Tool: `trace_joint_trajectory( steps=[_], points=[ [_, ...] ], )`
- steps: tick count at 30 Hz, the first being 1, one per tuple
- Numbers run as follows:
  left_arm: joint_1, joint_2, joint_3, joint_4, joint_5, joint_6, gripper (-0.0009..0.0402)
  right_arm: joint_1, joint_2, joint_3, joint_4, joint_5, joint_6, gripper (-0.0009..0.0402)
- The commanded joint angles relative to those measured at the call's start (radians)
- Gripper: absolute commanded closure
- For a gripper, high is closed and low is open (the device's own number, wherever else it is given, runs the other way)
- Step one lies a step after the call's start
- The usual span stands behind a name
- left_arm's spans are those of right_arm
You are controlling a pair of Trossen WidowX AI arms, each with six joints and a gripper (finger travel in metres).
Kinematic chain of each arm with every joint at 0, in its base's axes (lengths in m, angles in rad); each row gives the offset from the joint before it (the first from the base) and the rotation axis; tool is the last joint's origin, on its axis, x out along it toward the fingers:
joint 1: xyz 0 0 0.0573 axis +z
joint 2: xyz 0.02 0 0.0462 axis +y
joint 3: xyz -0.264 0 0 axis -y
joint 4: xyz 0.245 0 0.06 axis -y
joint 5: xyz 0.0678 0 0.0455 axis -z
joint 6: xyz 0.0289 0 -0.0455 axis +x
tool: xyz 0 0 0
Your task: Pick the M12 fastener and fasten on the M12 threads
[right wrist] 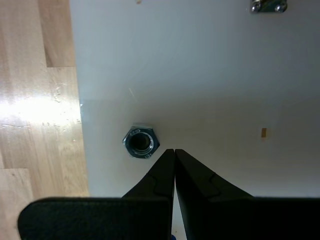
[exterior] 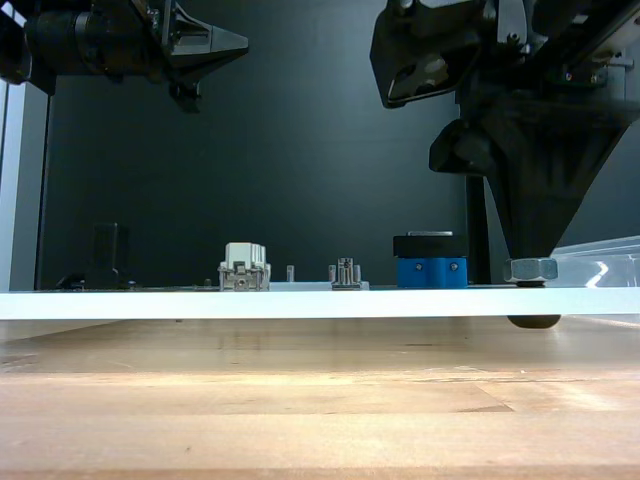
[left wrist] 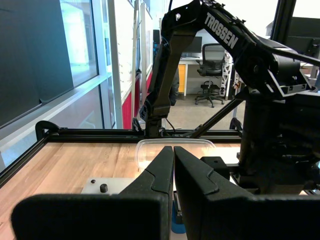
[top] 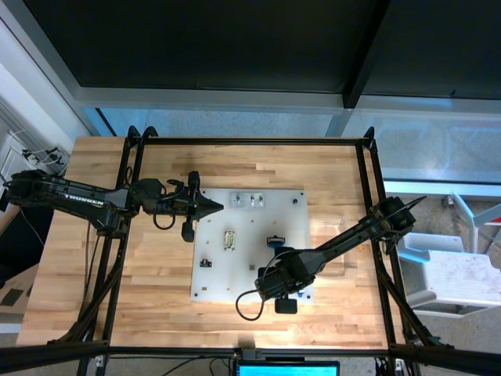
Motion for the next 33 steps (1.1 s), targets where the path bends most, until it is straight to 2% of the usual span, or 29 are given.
trace_joint_trajectory(
  steps=[1, 2, 5, 6, 8, 9, 10, 14, 18, 21, 25, 27, 33],
  points=[
    [0.000, 0.000, 0.000, 0.000, 0.000, 0.000, 0.0393, 0.001, 0.000, -0.002, 0.010, -0.040, -0.001, 0.0393],
    [0.000, 0.000, 0.000, 0.000, 0.000, 0.000, 0.0393, 0.001, 0.000, -0.002, 0.016, -0.068, -0.002, 0.0393],
    [0.000, 0.000, 0.000, 0.000, 0.000, 0.000, 0.0393, 0.002, 0.000, -0.003, 0.032, -0.117, -0.008, 0.0393],
    [0.000, 0.000, 0.000, 0.000, 0.000, 0.000, 0.0393, 0.002, 0.000, -0.003, 0.036, -0.151, -0.015, 0.0393],
    [0.000, 0.000, 0.000, 0.000, 0.000, 0.000, 0.0393, 0.002, 0.000, -0.004, 0.041, -0.259, -0.044, 0.0393],
    [0.000, 0.000, 0.000, 0.000, 0.000, 0.000, 0.0393, 0.002, -0.001, -0.004, 0.040, -0.296, -0.050, 0.0393],
    [0.000, 0.000, 0.000, 0.000, 0.000, 0.000, 0.0393, 0.002, -0.004, -0.004, 0.039, -0.312, -0.051, 0.0393],
    [0.000, 0.000, 0.000, 0.000, 0.000, 0.000, 0.0393, 0.002, -0.009, -0.004, 0.029, -0.299, -0.035, 0.0393],
    [0.000, 0.000, 0.000, 0.000, 0.000, 0.000, 0.0393, 0.003, -0.015, -0.003, 0.018, -0.244, -0.025, 0.0393],
    [0.000, 0.000, 0.000, 0.000, 0.000, 0.000, 0.0393, 0.004, -0.026, -0.003, 0.013, -0.167, -0.019, 0.0393],
    [0.000, 0.000, 0.000, 0.000, 0.000, 0.000, 0.0393, 0.004, -0.031, -0.003, -0.010, -0.039, 0.002, 0.0393],
    [0.000, 0.000, 0.000, 0.000, 0.000, 0.000, 0.0393, 0.005, -0.029, -0.004, -0.007, 0.005, 0.026, 0.0393],
    [0.000, 0.000, 0.000, 0.000, 0.000, 0.000, 0.0393, 0.006, -0.002, -0.004, 0.006, 0.005, 0.046, 0.0393]
  ],
)
